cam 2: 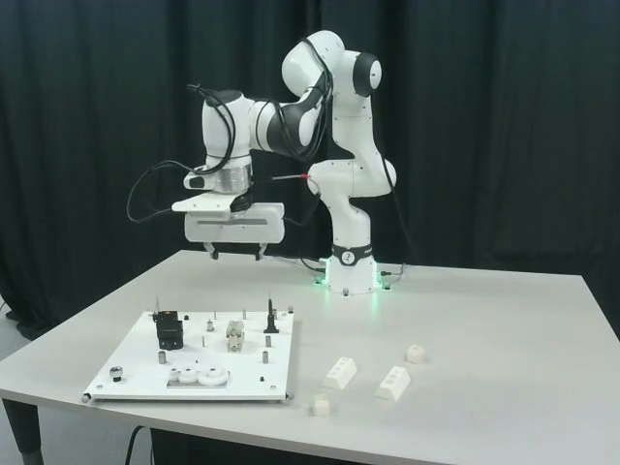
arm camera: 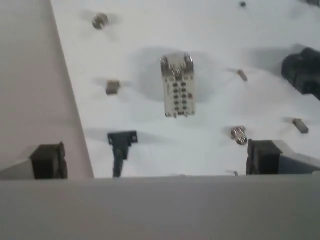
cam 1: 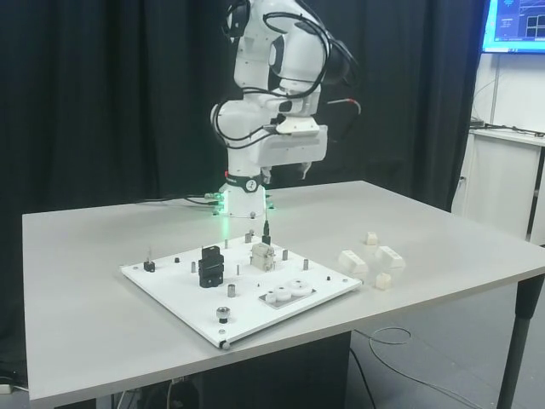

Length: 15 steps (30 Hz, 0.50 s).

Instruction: Remove USB.

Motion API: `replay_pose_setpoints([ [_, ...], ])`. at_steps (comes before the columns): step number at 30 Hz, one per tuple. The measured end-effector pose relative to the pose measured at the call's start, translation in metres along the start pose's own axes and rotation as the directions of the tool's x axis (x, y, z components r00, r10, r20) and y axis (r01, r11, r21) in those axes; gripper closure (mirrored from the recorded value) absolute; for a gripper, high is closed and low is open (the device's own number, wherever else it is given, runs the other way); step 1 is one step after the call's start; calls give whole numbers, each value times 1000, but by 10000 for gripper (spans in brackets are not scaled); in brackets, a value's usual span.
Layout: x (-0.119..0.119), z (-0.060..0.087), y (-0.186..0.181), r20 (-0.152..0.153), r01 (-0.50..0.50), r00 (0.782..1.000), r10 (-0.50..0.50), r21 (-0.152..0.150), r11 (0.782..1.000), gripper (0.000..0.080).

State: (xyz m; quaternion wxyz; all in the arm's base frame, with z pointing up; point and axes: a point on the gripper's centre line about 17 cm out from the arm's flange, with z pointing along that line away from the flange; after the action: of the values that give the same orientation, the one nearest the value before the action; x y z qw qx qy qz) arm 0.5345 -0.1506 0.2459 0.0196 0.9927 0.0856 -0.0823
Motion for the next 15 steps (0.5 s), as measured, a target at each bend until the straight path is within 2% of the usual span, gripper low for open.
replay_pose_setpoints([
  [15, -36, 49, -3, 108, 50, 993, -51, 11, 999, 3],
])
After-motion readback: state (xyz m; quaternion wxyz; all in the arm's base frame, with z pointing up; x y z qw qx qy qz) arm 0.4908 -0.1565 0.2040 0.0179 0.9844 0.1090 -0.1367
